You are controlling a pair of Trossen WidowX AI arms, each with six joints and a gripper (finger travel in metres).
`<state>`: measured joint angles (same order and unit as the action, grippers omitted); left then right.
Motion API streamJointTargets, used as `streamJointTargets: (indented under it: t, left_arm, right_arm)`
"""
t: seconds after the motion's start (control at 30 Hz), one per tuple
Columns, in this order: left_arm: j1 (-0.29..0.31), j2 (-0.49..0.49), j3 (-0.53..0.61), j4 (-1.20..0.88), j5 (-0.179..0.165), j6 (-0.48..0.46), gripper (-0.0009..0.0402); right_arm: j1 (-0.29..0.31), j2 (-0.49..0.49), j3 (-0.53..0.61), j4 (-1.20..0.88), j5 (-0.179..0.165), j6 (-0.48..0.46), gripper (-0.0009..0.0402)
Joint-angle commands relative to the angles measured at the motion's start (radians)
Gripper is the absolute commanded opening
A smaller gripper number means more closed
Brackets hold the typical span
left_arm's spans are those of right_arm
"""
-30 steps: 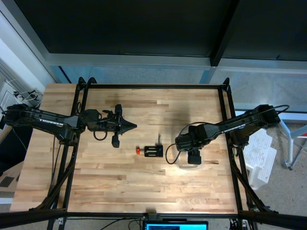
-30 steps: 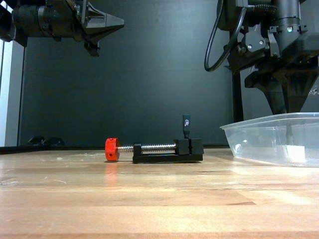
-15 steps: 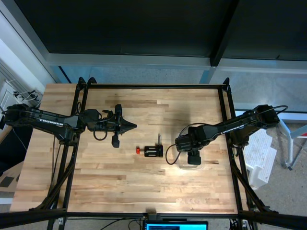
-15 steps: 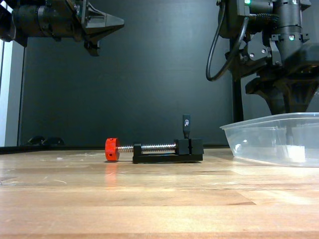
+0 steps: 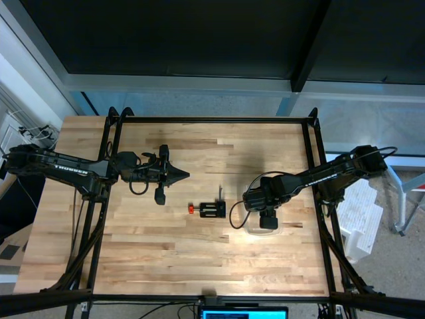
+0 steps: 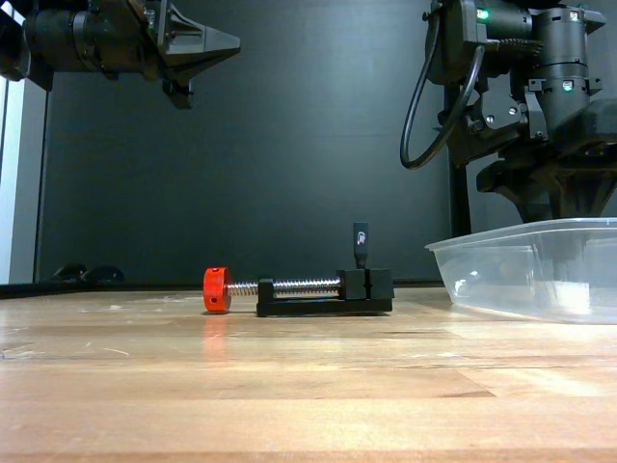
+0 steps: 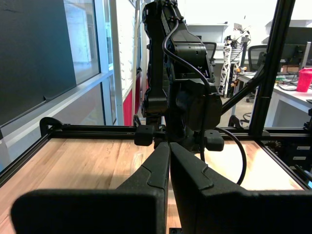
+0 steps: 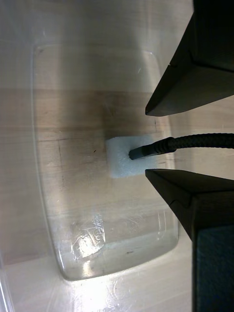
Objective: Pick the USB-C connector and install on taskboard
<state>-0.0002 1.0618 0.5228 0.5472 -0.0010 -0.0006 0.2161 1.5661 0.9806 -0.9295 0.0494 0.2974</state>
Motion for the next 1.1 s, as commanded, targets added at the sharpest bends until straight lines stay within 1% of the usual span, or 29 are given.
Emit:
streamJointTargets:
  t: [0.03,0.37,0.5,0.53,0.57,0.6,1.1]
  left_arm:
    - [0.0,0.0,0.0,0.0,0.0,0.0,0.0]
    - [0.0,0.0,0.0,0.0,0.0,0.0,0.0]
    - [0.0,0.0,0.0,0.0,0.0,0.0,0.0]
    - [0.0,0.0,0.0,0.0,0.0,0.0,0.0]
    - [0.0,0.0,0.0,0.0,0.0,0.0,0.0]
    - [0.0,0.0,0.0,0.0,0.0,0.0,0.0]
    - [0.0,0.0,0.0,0.0,0.0,0.0,0.0]
  right_arm:
    - [0.0,0.0,-0.005,0.002,0.002,-0.005,0.0149]
    - [0.0,0.0,-0.018,0.026,0.002,-0.018,0.0145]
    - [0.0,0.0,-0.018,0.027,0.001,-0.018,0.0128]
    - [0.0,0.0,-0.018,0.027,-0.004,-0.018,0.0123]
    - [0.0,0.0,-0.018,0.028,-0.016,-0.018,0.0118]
    - [0.0,0.0,-0.018,0.03,-0.018,-0.018,0.0113]
    - [-0.001,0.0,-0.018,0.033,-0.016,-0.023,0.0047]
